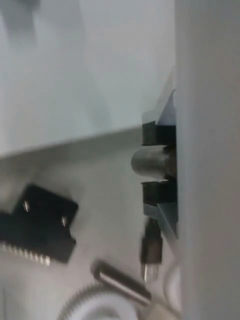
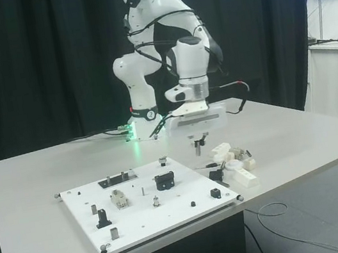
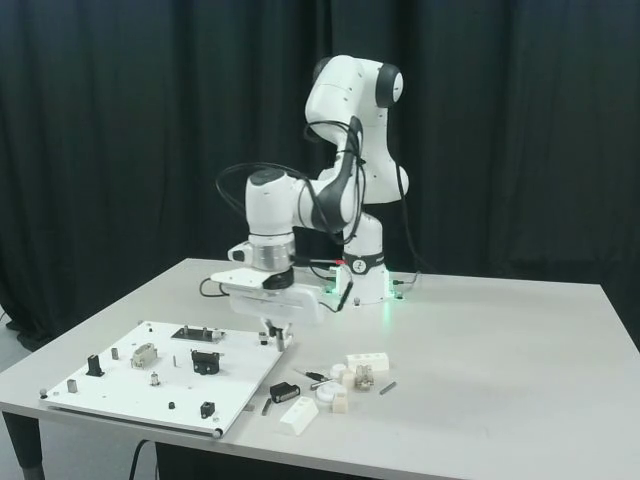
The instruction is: Place round peg 4.
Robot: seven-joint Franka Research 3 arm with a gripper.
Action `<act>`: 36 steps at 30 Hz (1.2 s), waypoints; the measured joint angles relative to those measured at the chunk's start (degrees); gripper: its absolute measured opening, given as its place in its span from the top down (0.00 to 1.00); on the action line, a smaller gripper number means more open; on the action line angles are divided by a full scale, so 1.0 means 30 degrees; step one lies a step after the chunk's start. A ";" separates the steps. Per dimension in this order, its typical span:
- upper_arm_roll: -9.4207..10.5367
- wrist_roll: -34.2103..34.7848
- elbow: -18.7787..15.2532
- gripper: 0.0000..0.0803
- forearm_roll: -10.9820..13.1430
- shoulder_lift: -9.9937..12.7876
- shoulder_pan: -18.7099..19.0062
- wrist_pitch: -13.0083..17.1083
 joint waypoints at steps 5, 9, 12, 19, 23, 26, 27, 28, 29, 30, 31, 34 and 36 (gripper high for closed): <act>0.0015 0.0990 -0.0206 0.81 -0.0509 -0.0009 0.0682 0.0002; 0.0081 0.1697 -0.0332 0.81 -0.0940 -0.0010 0.1045 0.0005; 0.0168 0.2128 -0.0411 0.81 -0.1189 -0.0010 0.1212 0.0016; 0.0355 0.2989 -0.0675 0.81 -0.1655 -0.0039 0.1541 0.0149; 0.0511 0.3407 -0.0780 0.57 -0.1968 -0.0115 0.1581 0.0199; 0.0634 0.3727 -0.0821 0.57 -0.2189 -0.0171 0.1581 0.0208; 0.0668 0.3821 -0.0828 0.57 -0.2247 -0.0184 0.1582 0.0209; 0.0692 0.3870 -0.0831 0.20 -0.2297 -0.0192 0.1582 0.0208; 0.0717 0.3910 -0.0834 0.20 -0.2351 -0.0198 0.1582 0.0209; 0.0737 0.3949 -0.0835 0.20 -0.2401 -0.0202 0.1582 0.0209; 0.0753 0.3988 -0.0837 0.20 -0.2441 -0.0205 0.1583 0.0210; 0.0797 0.4071 -0.0839 0.20 -0.2563 -0.0210 0.1583 0.0210; 0.0822 0.4177 -0.0839 0.20 -0.2674 -0.0214 0.1583 0.0210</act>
